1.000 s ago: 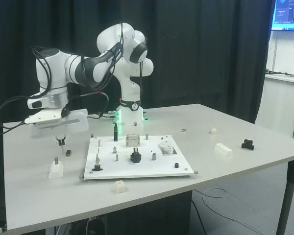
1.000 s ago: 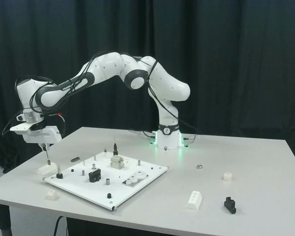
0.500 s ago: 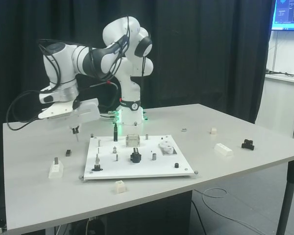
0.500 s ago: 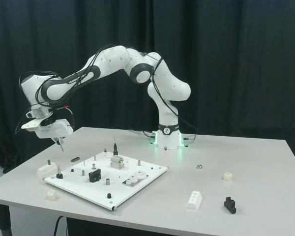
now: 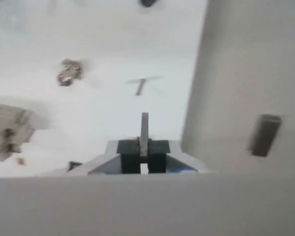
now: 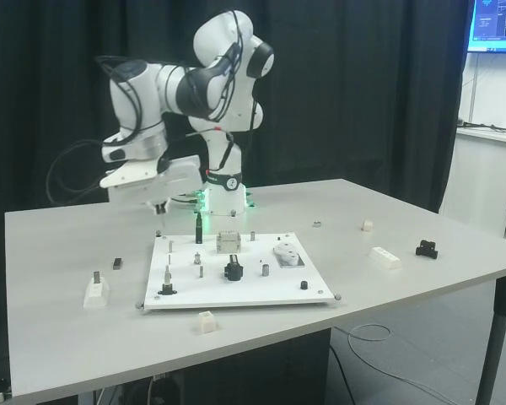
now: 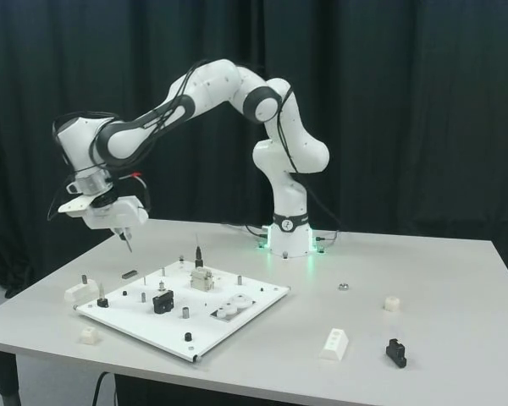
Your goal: Insert square peg 1.
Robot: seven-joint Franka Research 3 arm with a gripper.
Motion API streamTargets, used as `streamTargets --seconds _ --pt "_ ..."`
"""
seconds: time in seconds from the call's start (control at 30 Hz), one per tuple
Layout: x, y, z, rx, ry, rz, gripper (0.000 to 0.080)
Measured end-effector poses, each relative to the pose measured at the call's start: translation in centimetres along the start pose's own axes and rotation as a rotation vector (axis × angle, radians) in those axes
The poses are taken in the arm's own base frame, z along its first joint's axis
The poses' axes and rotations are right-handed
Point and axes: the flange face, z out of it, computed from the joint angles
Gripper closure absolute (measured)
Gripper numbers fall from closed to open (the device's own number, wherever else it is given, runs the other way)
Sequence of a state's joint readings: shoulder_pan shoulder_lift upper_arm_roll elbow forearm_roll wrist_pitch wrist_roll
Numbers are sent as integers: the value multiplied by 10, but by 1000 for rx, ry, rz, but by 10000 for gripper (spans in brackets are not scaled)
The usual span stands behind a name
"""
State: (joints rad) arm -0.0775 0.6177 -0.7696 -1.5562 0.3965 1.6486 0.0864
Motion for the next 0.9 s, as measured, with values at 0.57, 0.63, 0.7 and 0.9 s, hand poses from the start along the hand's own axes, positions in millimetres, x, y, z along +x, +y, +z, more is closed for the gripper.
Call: streamTargets --seconds 0.57,0.63,0.7,0.9 --pt "-69 -34 -19 65 90 123 776" --pt "-74 -37 -20 76 103 134 776" --pt "-78 -42 -20 86 115 137 776" --pt "-88 -58 -20 105 148 142 776"
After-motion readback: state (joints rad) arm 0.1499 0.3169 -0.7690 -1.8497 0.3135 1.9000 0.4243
